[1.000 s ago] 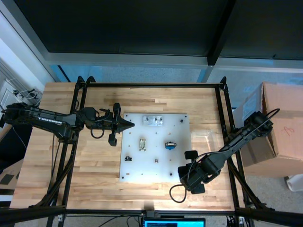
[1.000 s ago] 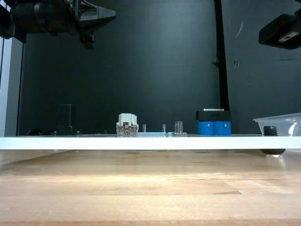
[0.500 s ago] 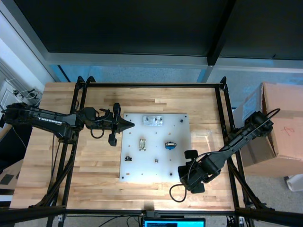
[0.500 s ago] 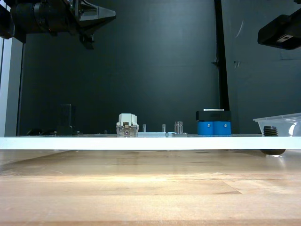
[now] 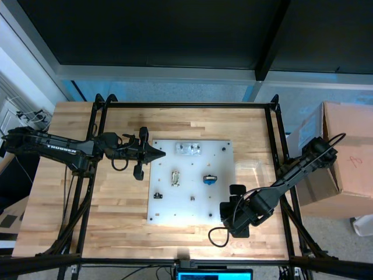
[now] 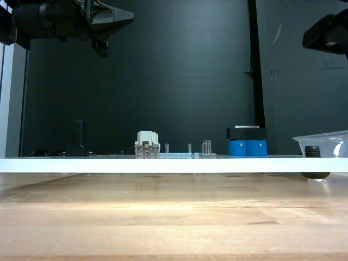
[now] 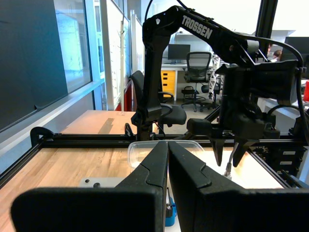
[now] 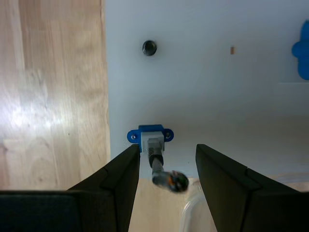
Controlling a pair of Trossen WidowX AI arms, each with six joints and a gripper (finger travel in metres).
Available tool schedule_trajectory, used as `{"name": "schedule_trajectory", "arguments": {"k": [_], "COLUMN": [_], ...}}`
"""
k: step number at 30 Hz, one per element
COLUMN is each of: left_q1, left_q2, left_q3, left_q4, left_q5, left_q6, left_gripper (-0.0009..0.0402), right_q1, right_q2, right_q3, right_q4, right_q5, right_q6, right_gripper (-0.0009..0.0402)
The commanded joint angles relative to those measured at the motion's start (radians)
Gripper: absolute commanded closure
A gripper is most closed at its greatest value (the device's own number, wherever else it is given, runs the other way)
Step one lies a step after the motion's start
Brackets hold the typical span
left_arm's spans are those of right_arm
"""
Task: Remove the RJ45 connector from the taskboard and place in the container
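Note:
The RJ45 connector (image 8: 153, 145) sits in its blue seat (image 8: 149, 135) near the edge of the white taskboard (image 8: 217, 96), with a short cable stub bending off it. My right gripper (image 8: 166, 147) hangs above it, open, with one finger on each side and apart from it. In the high view the right gripper (image 5: 234, 217) covers the board's near right corner, hiding the connector. My left gripper (image 5: 158, 153) is shut and empty, held high over the taskboard's (image 5: 186, 198) left edge. The clear container (image 5: 250, 167) stands right of the board.
The board also carries a blue block (image 5: 209, 179), a beige connector (image 5: 175, 177) and a clear part (image 5: 189, 149). A black frame (image 5: 280, 140) rims the table. A cardboard box (image 5: 344, 157) stands off the table's right side. In the low view a black item (image 6: 311, 150) lies inside the container (image 6: 326, 142).
The right gripper has shifted slightly; in the low view its visible part moved up and to the right. The left arm and the connector have not moved.

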State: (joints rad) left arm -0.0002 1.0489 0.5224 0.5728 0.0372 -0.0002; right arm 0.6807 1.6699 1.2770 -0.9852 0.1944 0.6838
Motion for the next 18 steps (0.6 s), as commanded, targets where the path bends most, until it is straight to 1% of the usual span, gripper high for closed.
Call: {"name": "schedule_trajectory", "arguments": {"k": [1,18], "left_q1": [0.000,0.000], "left_q2": [0.000,0.000], "left_q3": [0.000,0.000], "left_q4": [0.000,0.000], "left_q5": [0.000,0.000], "left_q6": [0.000,0.000], "left_gripper": [0.0393,0.0393], "right_q1": [0.001,0.008], "right_q2": [-0.016,-0.025], "right_q3": [-0.012,-0.121], "right_q4": [0.013,0.144], "right_q5": [0.000,-0.003], "right_q6": [0.001,0.019], "right_gripper": [0.0225,0.0191]}}
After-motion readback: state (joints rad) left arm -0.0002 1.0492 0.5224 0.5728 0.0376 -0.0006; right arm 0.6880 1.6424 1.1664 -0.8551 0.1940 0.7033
